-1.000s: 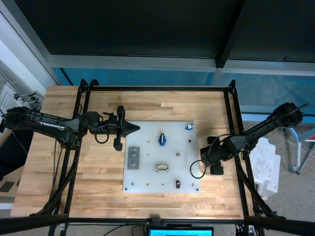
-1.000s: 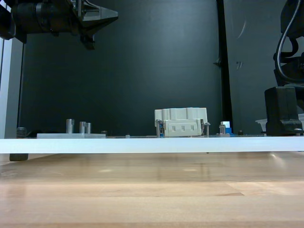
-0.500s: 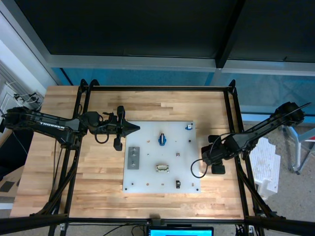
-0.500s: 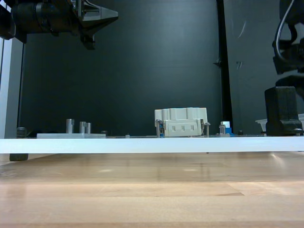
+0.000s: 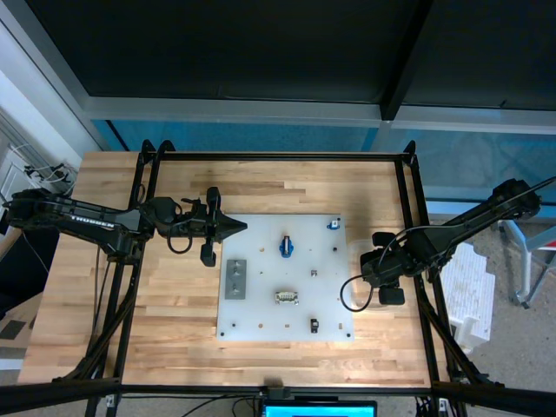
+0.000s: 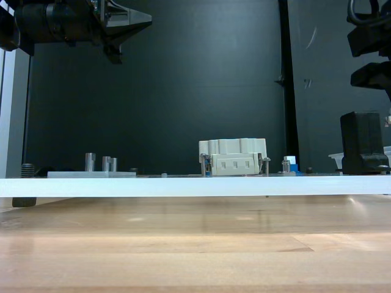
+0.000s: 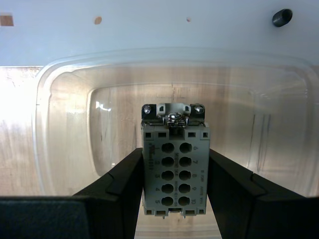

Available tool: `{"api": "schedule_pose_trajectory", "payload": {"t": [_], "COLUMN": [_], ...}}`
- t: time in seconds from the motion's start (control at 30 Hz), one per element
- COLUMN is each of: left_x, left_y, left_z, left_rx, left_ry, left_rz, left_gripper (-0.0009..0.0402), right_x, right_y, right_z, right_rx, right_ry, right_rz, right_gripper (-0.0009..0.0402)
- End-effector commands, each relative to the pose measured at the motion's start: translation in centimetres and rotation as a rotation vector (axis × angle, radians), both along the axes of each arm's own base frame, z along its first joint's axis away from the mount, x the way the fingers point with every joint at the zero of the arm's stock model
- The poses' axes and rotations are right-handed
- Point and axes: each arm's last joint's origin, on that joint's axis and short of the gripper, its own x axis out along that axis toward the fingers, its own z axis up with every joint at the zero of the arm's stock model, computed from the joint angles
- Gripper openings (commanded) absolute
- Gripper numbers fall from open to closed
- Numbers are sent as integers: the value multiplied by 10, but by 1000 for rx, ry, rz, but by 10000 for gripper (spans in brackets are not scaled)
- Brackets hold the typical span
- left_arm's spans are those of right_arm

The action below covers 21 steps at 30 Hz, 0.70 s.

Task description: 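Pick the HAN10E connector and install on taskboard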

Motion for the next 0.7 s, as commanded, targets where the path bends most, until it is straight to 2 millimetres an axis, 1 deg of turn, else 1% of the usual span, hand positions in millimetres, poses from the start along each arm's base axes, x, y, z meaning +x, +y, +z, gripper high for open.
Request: {"api": "schedule_pose_trajectory", "payload": {"t": [0.03,0.2,0.37,0.53,0.7], "left_x": [0,0,0,0,0], "left_y": [0,0,0,0,0], "left_z": [0,0,0,0,0], "left_rx": [0,0,0,0,0], "left_ry": [0,0,0,0,0], "left_rz": [0,0,0,0,0], "left_gripper": [1,1,1,1,1], "right_x": [1,6,22,48,82], "right_y": [1,3,11,21,29], "right_z": [3,5,12,17,21], "right_rx": [5,8,9,6,4], "right_ry": [-9,-7,-10,-6,-2], "right_rz": [-2,-14,-12,-22,-49], "right_gripper": [36,36,36,36,36]}}
